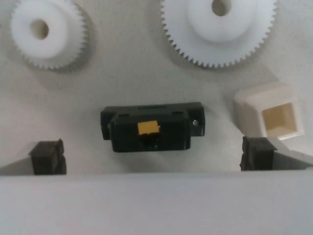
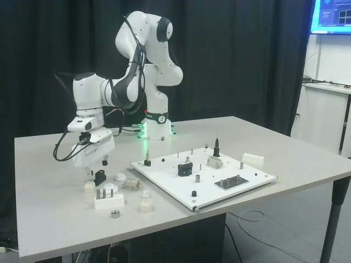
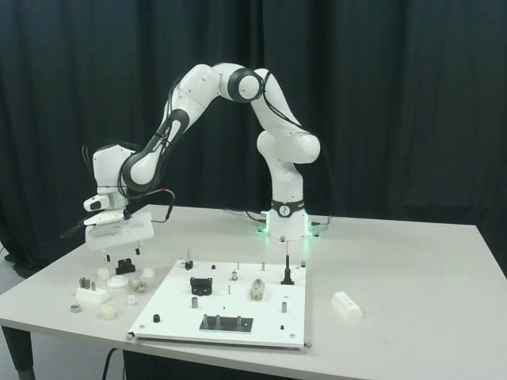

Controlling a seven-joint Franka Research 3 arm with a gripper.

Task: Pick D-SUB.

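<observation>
The D-SUB [image 1: 151, 128] is a black connector block with a small light insert on its face. It rests on the grey table [image 2: 49, 219] and shows in the room views too: D-SUB [image 2: 100, 177] and D-SUB [image 3: 124, 265]. My gripper [image 1: 153, 155] hovers just above it, open, with one black fingertip [image 1: 48, 157] on each side and a clear gap to the block. From the room cameras the gripper [image 2: 97, 163] hangs over the left part of the table, gripper [image 3: 123, 252].
Two white gears [image 1: 49, 32] [image 1: 220, 27] and a hollow white block [image 1: 270, 116] lie close beyond the connector. A white peg block [image 2: 108, 200], a nut [image 2: 115, 213] and small white parts sit nearby. The white assembly board [image 2: 219, 192] lies to the right.
</observation>
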